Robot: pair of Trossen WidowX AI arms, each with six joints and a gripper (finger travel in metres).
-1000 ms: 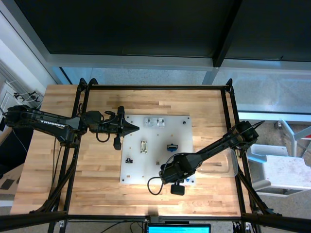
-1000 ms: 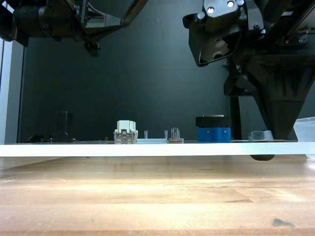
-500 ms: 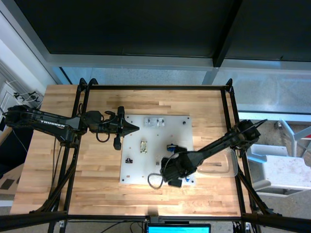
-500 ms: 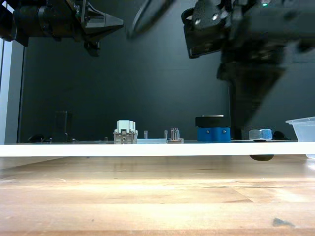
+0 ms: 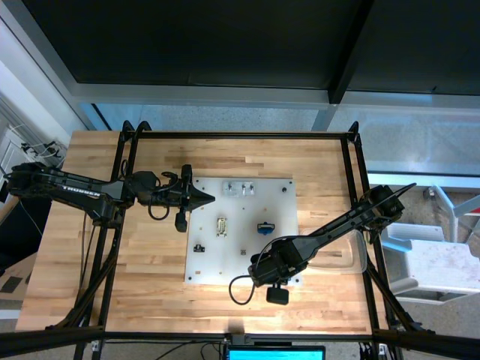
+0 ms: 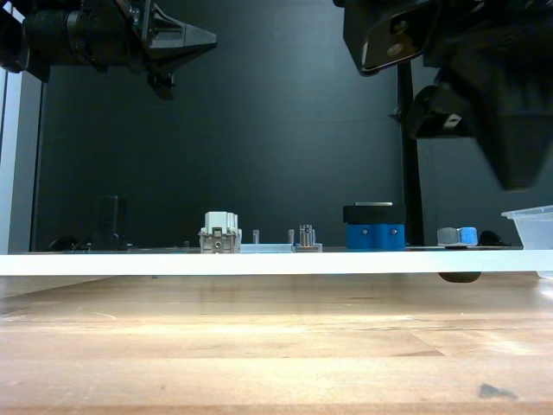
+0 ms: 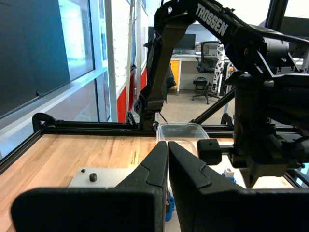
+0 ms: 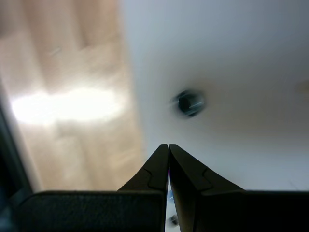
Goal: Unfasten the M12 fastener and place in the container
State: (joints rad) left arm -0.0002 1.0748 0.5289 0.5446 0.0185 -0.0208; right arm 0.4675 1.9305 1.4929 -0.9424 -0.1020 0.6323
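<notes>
Both grippers pressed together, empty: left gripper parked at left edge of white flat board, clear of work; right gripper hangs over small silver nut on that board, outside clear rectangular container, probably aligning to unscrew

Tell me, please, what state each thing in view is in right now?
M12 fastener: on the white board, ungripped.
container: upright beside the board, no fastener visible inside.
right claw: shut, empty, high over the board near the fastener.
left claw: shut, empty, over the board's far left edge.
</notes>
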